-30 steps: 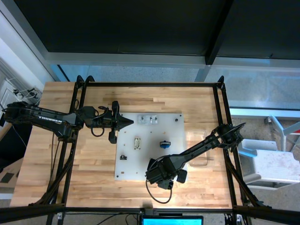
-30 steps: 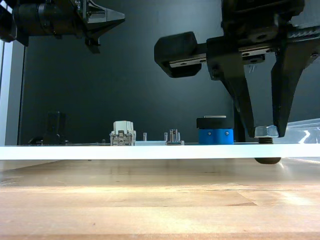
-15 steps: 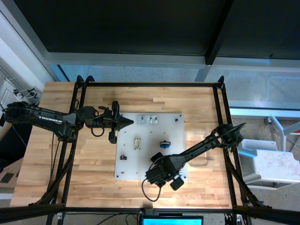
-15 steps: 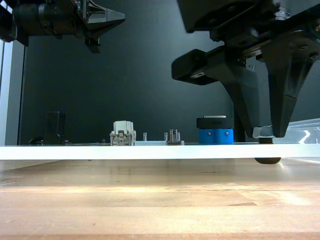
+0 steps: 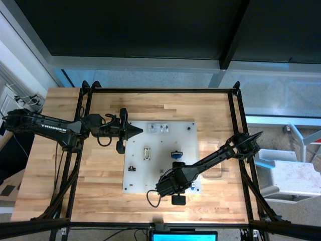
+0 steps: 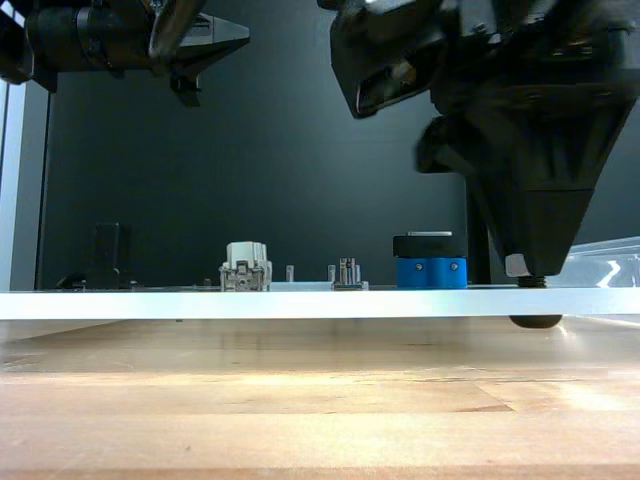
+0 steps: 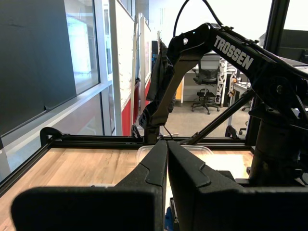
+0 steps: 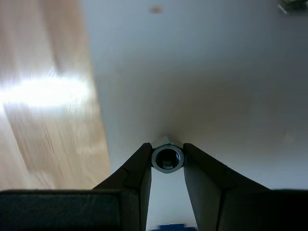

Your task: Pick the M12 fastener and fasten on the M12 threads

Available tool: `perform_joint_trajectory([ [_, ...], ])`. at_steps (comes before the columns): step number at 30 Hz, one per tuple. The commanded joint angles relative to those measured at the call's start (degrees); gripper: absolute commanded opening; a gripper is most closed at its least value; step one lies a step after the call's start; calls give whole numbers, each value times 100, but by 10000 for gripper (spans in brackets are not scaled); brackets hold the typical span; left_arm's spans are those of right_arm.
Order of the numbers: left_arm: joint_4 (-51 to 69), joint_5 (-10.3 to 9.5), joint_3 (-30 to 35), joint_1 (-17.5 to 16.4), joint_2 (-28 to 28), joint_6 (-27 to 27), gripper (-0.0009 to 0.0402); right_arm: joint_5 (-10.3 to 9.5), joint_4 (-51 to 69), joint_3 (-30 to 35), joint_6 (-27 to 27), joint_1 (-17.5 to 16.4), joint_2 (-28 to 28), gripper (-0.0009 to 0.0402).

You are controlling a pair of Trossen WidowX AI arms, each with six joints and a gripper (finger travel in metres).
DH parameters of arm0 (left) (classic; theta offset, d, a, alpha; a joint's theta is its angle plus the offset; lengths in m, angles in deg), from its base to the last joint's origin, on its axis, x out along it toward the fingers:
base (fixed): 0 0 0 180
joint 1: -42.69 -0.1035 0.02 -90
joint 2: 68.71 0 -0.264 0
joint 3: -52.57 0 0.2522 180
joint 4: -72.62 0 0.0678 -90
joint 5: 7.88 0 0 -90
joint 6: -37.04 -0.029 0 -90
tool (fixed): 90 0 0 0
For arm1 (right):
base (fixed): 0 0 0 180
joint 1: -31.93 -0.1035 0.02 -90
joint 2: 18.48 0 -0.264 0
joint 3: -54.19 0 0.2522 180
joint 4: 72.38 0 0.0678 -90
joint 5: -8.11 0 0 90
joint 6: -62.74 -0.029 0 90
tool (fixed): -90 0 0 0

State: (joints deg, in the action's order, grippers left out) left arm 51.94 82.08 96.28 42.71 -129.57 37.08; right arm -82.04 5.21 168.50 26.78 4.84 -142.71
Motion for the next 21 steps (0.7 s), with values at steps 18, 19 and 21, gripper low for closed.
perform_joint_trajectory([
  [18, 0, 2, 0, -2, 0, 0, 0, 11, -28, 0, -5228, 9, -4, 41],
  [19, 0, 2, 0, -2, 0, 0, 0, 11, -37, 0, -5436, 9, -4, 41],
  [21, 0, 2, 0, 0, 0, 0, 0, 11, -50, 0, -5906, 7, -4, 41],
])
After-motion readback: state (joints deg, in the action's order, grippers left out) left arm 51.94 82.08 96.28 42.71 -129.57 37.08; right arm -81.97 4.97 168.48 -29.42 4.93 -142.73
